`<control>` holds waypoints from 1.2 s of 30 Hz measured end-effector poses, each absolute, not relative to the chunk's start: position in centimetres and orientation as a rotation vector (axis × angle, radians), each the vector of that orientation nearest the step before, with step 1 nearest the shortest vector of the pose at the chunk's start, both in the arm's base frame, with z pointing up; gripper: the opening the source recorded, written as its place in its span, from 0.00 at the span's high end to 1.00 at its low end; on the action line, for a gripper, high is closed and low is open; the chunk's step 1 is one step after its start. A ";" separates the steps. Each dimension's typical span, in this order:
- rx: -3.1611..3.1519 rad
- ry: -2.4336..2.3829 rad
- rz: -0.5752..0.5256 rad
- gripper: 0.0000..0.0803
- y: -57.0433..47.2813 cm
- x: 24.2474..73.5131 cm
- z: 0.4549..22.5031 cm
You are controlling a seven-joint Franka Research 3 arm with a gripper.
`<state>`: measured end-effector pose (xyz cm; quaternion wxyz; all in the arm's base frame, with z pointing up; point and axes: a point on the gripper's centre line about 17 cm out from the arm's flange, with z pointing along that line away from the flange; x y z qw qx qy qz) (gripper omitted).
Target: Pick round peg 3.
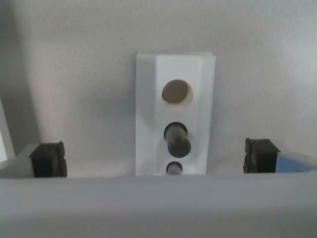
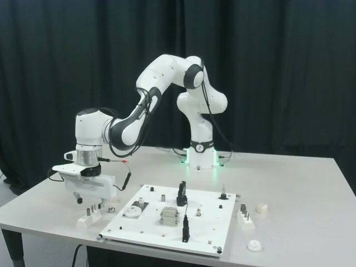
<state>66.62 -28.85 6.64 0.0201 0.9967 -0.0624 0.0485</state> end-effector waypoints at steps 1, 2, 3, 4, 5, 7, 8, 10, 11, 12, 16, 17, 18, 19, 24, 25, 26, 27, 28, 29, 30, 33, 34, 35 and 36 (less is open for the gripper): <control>3.091 -0.193 0.150 0.00 -28.9 66.7 6.6; 3.091 -0.193 0.149 0.00 -29.0 66.7 6.6; 3.092 -0.193 0.146 0.00 -29.0 66.8 6.5; 3.092 -0.193 0.143 0.00 -29.1 66.8 6.5; 3.093 -0.193 0.141 0.00 -29.2 66.8 6.5; 3.092 -0.193 0.139 0.00 -29.4 66.9 6.4; 3.092 -0.193 0.136 0.00 -29.5 67.0 6.3; 3.092 -0.193 0.132 0.00 -29.6 67.1 6.2; 3.092 -0.192 0.131 0.00 -29.7 67.1 6.2; 3.091 -0.191 0.129 0.00 -29.7 67.2 6.1; 3.090 -0.186 0.124 0.00 -29.9 67.5 5.8; 3.090 -0.184 0.122 0.00 -29.9 67.5 5.8; 3.091 -0.180 0.119 0.00 -29.9 67.5 5.7; 3.091 -0.176 0.116 0.00 -29.9 67.5 5.6; 3.093 -0.133 0.104 0.00 -29.9 67.6 5.3; 3.093 -0.126 0.101 0.00 -29.9 67.5 5.2; 3.093 -0.119 0.099 0.00 -29.9 67.5 5.1; 3.093 -0.113 0.096 0.00 -30.0 67.4 5.0; 3.093 -0.106 0.094 0.00 -30.0 67.3 4.9; 3.094 -0.099 0.092 0.00 -30.1 67.3 4.8; 3.094 -0.092 0.090 0.00 -30.1 67.2 4.7; 3.094 -0.080 0.085 0.00 -30.3 67.1 4.6; 3.094 -0.080 0.083 0.00 -30.3 67.0 4.5; 3.094 -0.080 0.082 0.00 -30.4 67.0 4.4; 3.094 -0.080 0.080 0.00 -30.4 66.9 4.4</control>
